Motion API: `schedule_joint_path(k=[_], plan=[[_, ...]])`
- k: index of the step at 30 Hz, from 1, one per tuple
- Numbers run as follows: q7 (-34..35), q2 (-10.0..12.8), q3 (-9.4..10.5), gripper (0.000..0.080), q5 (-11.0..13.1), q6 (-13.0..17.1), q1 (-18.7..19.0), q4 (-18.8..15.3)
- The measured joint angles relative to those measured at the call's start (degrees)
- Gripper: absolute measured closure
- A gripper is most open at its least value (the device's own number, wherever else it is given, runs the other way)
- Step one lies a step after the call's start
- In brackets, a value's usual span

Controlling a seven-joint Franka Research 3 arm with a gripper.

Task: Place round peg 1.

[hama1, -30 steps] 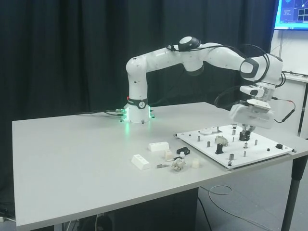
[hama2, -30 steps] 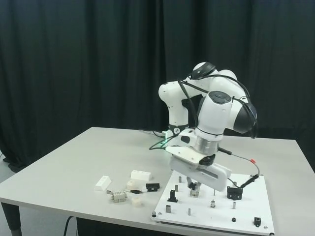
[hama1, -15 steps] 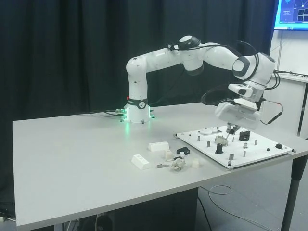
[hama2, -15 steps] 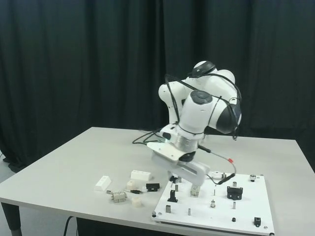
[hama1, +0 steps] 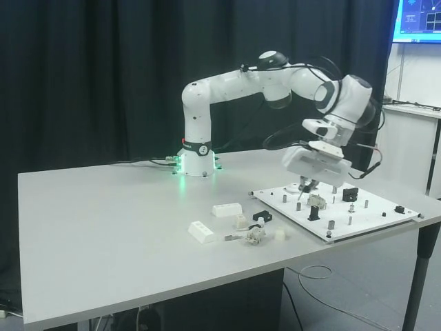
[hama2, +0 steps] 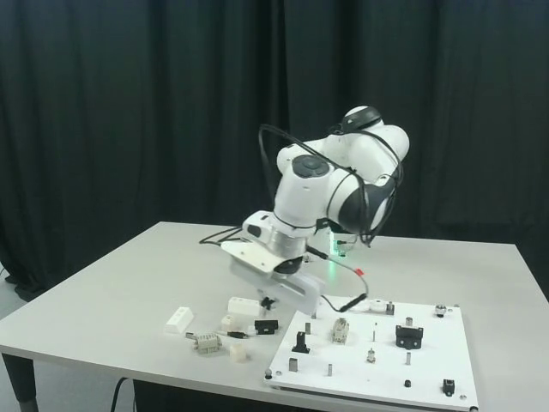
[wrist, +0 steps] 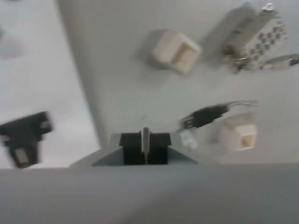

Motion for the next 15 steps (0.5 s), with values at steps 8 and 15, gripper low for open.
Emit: schedule_joint_path(k=[8, 15], plan=[[-5.9, 0.2, -1.4, 0.0771, 1.0, 3.7, 1.9, -7.2], [-10.1, 0.2, -1.89, 0.0771, 1.8, 7.4, 3.2, -13.2]])
